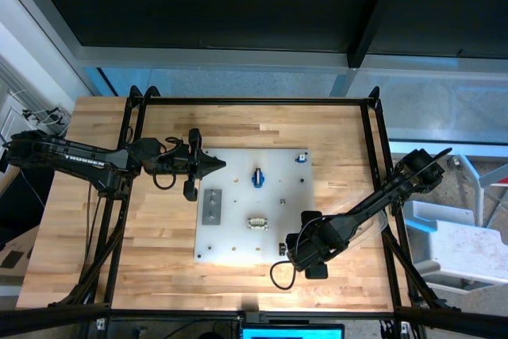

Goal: Pick the 16mm bar from the taskboard and place it in the container

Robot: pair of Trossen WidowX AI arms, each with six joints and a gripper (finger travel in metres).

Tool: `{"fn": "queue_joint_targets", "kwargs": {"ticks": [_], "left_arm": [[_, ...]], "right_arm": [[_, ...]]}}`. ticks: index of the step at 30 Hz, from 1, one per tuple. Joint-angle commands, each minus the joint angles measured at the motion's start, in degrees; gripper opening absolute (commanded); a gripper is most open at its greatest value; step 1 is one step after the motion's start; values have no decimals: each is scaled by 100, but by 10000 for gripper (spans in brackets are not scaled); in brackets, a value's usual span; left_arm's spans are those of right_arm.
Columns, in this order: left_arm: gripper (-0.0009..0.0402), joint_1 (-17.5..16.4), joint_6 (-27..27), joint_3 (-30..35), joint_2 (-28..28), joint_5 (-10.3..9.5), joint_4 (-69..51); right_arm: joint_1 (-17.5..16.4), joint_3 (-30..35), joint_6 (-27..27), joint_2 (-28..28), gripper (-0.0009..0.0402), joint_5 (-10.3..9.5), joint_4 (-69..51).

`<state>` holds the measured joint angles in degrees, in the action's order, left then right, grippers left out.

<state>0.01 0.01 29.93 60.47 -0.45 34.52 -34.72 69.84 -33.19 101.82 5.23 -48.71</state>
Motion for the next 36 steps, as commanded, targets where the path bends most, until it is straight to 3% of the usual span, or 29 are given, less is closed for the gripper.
{"fn": "queue_joint_targets", "kwargs": {"ticks": [1,20,36], "left_arm": [[0,0,0,2,2,0,2],[0,0,0,2,2,0,2],[0,0,0,2,0,0,2]], "right_arm": [[-7,2,-7,-2,172,-76,-11],[-4,2,-90,-4,35,-72,7],[-4,87,-90,-260,9,-72,-76]]}}
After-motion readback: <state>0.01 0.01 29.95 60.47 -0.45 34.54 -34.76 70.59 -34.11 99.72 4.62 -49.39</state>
